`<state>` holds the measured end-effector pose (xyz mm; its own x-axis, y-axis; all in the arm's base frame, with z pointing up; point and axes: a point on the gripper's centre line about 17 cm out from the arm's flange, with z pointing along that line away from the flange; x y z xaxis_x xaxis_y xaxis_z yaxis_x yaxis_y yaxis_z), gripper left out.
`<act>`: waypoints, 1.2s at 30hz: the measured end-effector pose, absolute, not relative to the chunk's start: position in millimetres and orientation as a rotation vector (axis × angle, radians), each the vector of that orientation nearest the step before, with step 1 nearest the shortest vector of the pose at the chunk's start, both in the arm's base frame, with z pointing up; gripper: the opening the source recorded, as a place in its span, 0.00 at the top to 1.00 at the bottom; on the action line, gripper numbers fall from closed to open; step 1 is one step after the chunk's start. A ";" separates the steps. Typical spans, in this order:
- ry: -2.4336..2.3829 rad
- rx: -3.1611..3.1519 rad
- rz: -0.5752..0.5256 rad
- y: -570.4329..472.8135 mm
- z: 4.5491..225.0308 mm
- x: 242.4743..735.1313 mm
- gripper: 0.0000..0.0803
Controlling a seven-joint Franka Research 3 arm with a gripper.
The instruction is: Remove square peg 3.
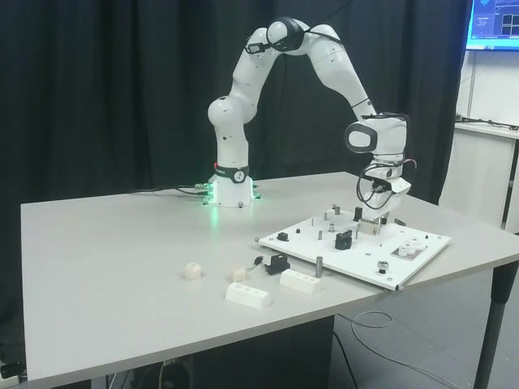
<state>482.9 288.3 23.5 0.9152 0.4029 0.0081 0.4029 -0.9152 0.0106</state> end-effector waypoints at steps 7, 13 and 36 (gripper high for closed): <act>0.646 3.066 0.014 288.0 23.3 482.9 0.57; 0.651 3.066 0.014 287.8 23.3 482.9 0.79; 0.638 3.073 -0.083 286.2 61.6 476.8 0.86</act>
